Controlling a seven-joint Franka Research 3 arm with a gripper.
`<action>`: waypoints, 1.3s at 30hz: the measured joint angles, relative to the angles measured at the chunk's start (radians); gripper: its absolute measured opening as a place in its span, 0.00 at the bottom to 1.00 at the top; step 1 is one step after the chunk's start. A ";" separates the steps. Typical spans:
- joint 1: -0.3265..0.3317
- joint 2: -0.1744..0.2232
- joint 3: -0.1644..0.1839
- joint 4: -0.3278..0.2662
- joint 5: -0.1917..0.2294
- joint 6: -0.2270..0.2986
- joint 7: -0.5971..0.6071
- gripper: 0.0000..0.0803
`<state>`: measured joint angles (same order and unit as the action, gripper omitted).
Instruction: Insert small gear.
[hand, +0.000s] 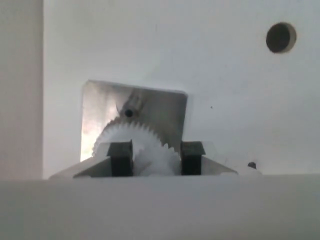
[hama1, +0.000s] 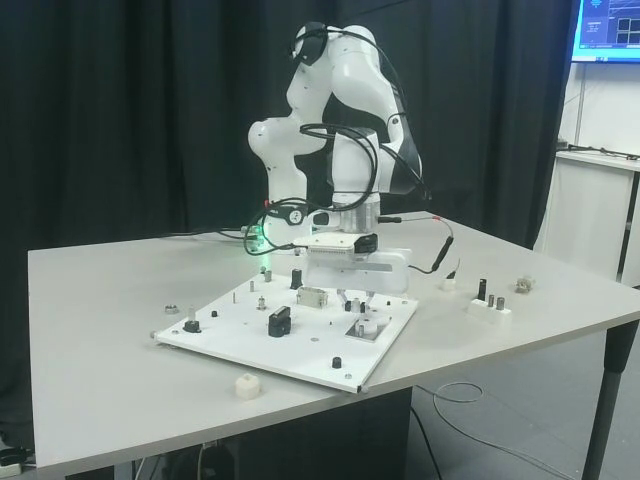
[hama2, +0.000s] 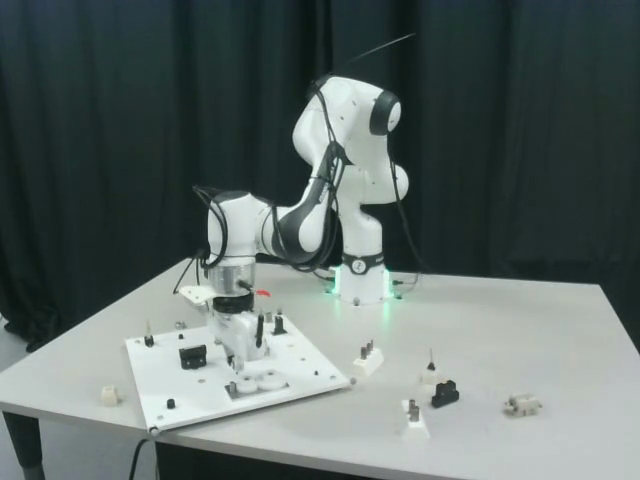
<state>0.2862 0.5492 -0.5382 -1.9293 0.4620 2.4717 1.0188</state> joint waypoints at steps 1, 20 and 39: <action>0.000 0.000 0.000 0.000 0.000 0.005 0.001 0.25; 0.000 0.029 0.017 -0.002 0.000 0.078 0.012 0.25; 0.000 0.046 0.031 0.006 0.000 0.110 0.016 0.25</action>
<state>0.2858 0.5954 -0.5071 -1.9234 0.4620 2.5812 1.0348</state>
